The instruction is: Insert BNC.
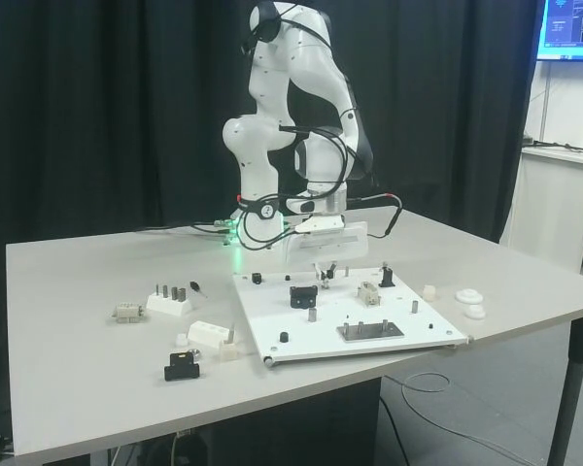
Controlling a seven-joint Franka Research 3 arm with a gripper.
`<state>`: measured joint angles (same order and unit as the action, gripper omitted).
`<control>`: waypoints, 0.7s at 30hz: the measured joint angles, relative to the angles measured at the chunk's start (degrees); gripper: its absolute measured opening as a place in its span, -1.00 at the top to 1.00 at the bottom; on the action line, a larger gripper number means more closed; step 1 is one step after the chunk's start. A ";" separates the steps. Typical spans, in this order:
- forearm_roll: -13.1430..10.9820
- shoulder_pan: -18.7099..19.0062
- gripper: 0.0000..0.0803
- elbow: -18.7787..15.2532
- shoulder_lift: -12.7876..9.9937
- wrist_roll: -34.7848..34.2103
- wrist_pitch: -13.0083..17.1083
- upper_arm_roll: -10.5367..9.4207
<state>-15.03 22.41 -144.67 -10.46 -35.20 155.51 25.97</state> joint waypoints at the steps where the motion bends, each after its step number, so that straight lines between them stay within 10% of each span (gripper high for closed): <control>1: 0.00 0.00 0.70 0.00 0.00 0.10 0.00 0.00; 21: 0.06 -0.01 0.70 0.11 -0.13 9.83 -0.40 0.07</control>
<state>-14.97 22.39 -144.56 -10.60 -25.37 155.11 26.04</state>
